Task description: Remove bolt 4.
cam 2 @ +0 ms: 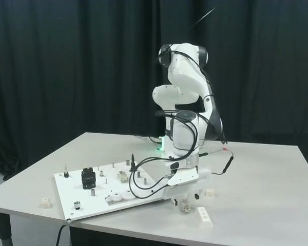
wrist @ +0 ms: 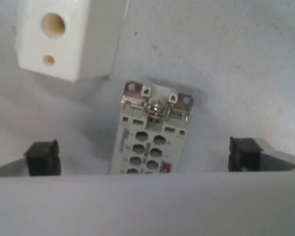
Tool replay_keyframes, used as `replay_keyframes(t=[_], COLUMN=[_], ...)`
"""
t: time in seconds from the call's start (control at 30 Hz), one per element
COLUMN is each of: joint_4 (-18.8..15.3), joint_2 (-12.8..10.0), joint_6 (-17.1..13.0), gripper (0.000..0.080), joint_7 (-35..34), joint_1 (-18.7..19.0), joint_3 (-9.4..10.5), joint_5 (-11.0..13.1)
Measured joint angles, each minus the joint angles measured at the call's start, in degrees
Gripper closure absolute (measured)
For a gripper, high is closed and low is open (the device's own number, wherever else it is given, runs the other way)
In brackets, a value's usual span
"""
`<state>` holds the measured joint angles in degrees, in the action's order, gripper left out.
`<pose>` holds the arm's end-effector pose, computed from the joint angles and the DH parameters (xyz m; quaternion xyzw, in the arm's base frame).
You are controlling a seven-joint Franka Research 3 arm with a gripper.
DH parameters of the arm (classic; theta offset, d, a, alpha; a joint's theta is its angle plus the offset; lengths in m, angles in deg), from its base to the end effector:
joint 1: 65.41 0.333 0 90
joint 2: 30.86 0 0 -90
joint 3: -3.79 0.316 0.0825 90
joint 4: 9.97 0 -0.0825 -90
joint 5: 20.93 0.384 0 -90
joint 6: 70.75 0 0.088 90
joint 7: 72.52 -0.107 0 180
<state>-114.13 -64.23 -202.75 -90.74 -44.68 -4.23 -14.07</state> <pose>0.6234 0.1486 0.2121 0.9958 -0.0803 -0.0437 0.0082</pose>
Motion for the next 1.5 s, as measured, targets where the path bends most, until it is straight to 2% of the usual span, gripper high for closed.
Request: replay_keyframes(t=[0.13, 0.17, 0.2, 0.5, 1.5], joint_4=[1.32, 1.65, 2.00, 4.22, 5.62], joint_2=[0.21, 0.25, 0.27, 0.31, 0.31], joint_6=[2.23, 2.74, 3.29, 6.33, 6.19], gripper=[0.0073, 0.0017, 0.0006, 0.0003, 0.0003], joint_7=[-0.40, -0.51, -0.59, -1.46, -3.10], joint_1=[0.04, 0.04, 0.04, 0.04, -0.12], joint_3=[0.00, 0.00, 0.00, -0.20, -2.50], joint_5=[0.00, 0.00, -0.01, -0.16, -0.21])
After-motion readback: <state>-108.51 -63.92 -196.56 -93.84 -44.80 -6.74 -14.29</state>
